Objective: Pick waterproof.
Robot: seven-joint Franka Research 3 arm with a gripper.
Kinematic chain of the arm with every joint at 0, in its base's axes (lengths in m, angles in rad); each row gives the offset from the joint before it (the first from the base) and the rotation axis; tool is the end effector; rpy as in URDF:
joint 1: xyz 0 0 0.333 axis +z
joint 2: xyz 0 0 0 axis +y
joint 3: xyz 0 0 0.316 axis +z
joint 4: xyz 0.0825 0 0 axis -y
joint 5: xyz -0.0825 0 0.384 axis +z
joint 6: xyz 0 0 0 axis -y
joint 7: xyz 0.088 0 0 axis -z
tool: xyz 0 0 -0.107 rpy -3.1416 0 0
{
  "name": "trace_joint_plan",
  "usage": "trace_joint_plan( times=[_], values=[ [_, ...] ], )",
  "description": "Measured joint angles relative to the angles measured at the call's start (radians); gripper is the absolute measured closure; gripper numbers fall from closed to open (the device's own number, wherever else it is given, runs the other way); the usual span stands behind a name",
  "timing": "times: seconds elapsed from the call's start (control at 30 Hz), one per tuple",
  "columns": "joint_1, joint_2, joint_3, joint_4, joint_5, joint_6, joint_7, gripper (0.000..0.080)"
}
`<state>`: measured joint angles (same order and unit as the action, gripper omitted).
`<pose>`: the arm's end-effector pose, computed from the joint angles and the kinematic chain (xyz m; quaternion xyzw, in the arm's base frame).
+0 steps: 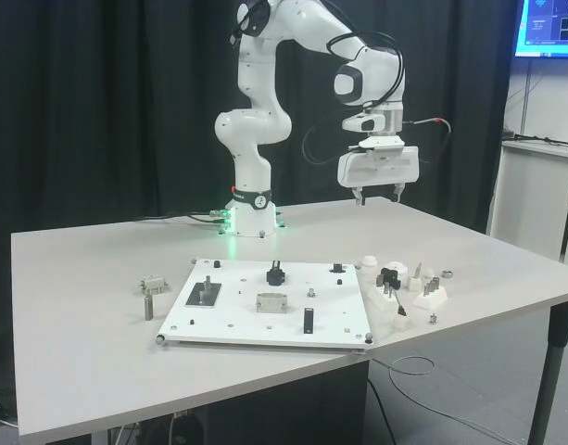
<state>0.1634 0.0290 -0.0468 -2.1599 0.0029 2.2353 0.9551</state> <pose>0.5415 0.0636 0.3884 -0.9128 0.4077 -0.0197 0.0123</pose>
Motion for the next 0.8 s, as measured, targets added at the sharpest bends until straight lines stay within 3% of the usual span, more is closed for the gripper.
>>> trace_joint_plan(
  times=[0.8],
  values=[
    [-0.001, 0.004, -0.001, 0.0, 0.0, 0.014, 0.0, 0.0003]
  ],
)
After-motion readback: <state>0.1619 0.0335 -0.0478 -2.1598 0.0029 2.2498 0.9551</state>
